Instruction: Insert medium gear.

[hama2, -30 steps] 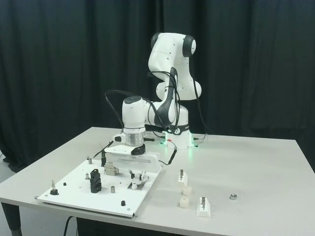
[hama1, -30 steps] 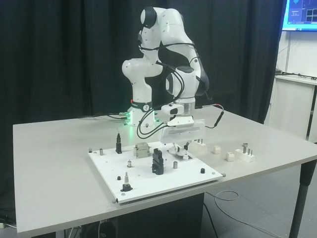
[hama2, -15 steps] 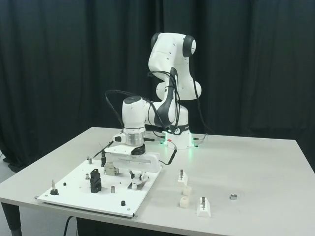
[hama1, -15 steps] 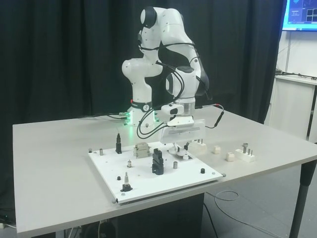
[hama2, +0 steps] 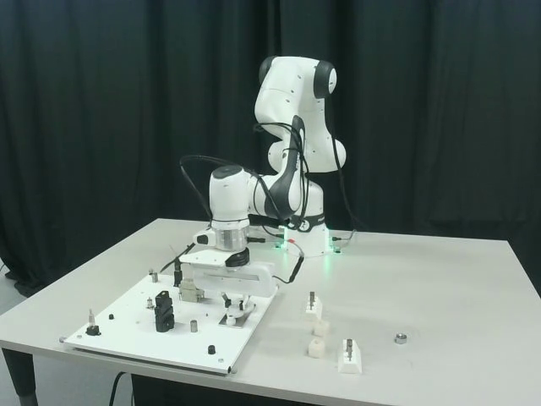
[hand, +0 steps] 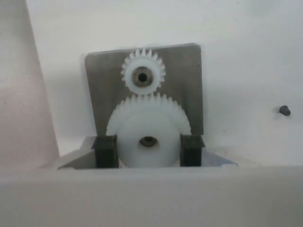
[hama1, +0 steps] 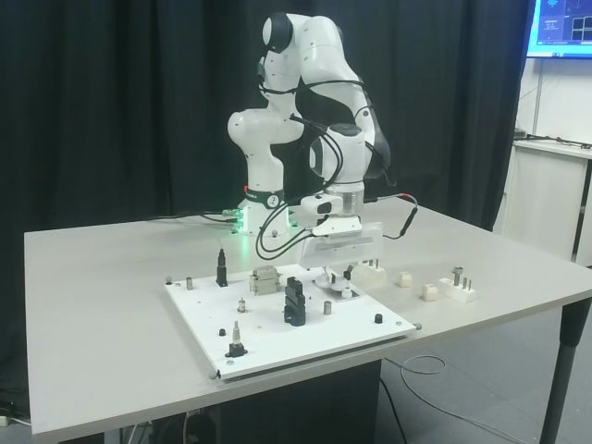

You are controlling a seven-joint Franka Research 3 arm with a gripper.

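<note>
Low in the wrist view, gripper (hand: 148,150) clamped on the white medium gear (hand: 148,127): one black finger pad (hand: 106,151) on each side of the gear's hub, both touching it. Gear's bore shows at centre, between the pads. Its teeth meet those of a smaller white gear (hand: 143,74) just above it in that frame. Both gears lie over a grey metal plate (hand: 189,85), which sits on the white board (hand: 246,56). Small black stud (hand: 284,110) on the board, right of the plate, well apart from it.

First room view: gripper (hama1: 337,276) low over the board (hama1: 277,338), centre of frame, arm (hama1: 305,92) folded above it. Black block (hama1: 294,302) stands on the board just left of the gripper. Small white blocks (hama1: 460,289) on the grey table (hama1: 92,296), right of the board.
</note>
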